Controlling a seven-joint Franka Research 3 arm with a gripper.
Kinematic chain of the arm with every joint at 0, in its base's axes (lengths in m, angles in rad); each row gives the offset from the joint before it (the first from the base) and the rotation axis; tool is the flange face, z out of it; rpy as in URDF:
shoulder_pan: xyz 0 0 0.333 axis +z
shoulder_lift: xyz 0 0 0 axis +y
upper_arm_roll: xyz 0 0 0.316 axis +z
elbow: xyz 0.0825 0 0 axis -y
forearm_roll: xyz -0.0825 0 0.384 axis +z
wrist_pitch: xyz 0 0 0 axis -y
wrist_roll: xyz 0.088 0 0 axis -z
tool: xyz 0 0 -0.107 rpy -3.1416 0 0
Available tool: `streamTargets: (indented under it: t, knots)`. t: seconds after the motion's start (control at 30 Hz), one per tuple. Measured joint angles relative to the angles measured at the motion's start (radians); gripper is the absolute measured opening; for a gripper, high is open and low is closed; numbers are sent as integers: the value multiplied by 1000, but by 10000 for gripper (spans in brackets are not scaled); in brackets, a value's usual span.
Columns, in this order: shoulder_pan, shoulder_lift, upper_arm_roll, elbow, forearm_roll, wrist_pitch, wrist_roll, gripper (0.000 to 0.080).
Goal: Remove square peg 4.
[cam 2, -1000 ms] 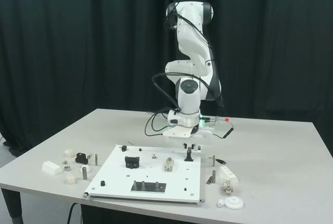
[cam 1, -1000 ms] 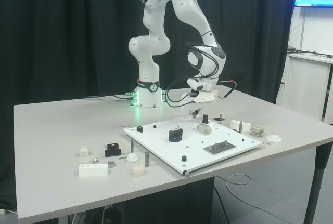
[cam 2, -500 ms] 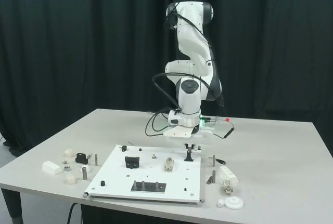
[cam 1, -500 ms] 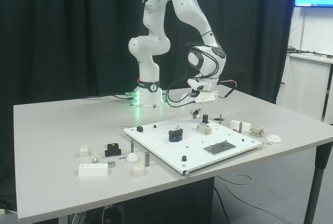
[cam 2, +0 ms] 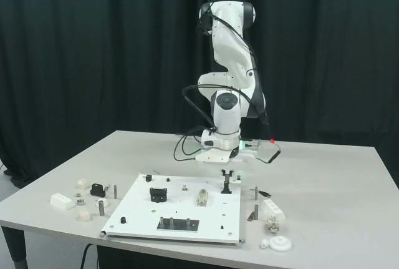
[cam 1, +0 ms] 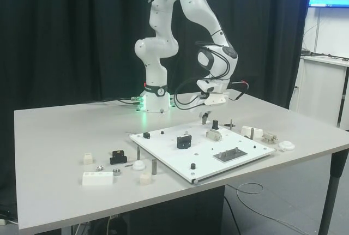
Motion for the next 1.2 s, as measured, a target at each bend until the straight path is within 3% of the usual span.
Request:
streamTargets:
  t: [0.4, 0.67, 1.2]
  knots:
    - [0, -77, -5, 19, 0, -103, -2, 149]
    - [0, -102, -10, 19, 0, -110, -2, 149]
    - [-2, -103, -30, 16, 0, -105, -1, 149]
